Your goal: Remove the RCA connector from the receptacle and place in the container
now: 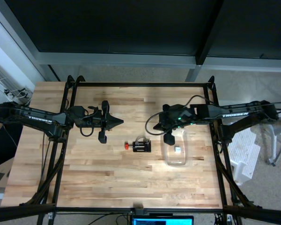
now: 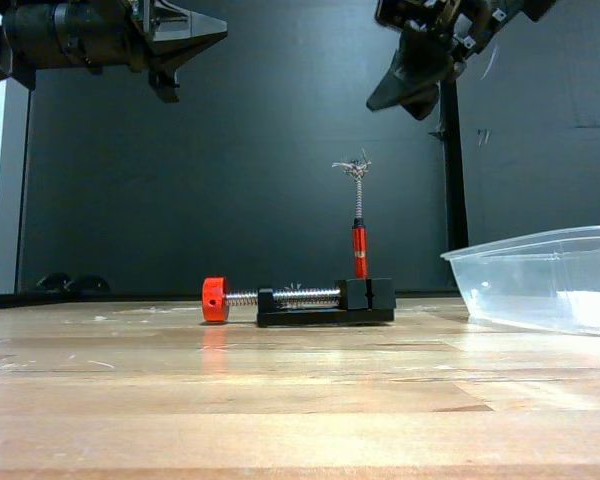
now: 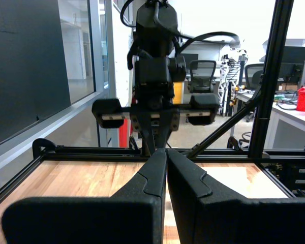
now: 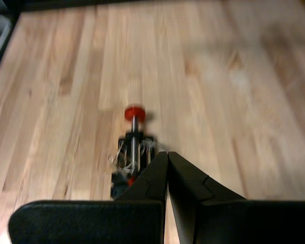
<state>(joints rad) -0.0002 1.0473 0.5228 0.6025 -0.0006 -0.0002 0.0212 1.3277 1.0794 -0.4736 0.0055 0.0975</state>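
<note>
The surface (image 1: 107, 183) is pale wood, striped in tan and honey planks. The receptacle (image 2: 325, 300) is black with a silver screw and a red-orange knob (image 2: 214, 299). The RCA connector (image 2: 360, 250) in it is red below and grey above. The container (image 2: 540, 280) is clear. The left tool (image 1: 122, 122), over the surface's left half, and the right tool (image 1: 154, 127), near the container, are matte black.

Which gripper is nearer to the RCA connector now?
Right. The right gripper hovers above and just beside the RCA connector; the left gripper hovers farther off, on the knob side of the receptacle.
</note>
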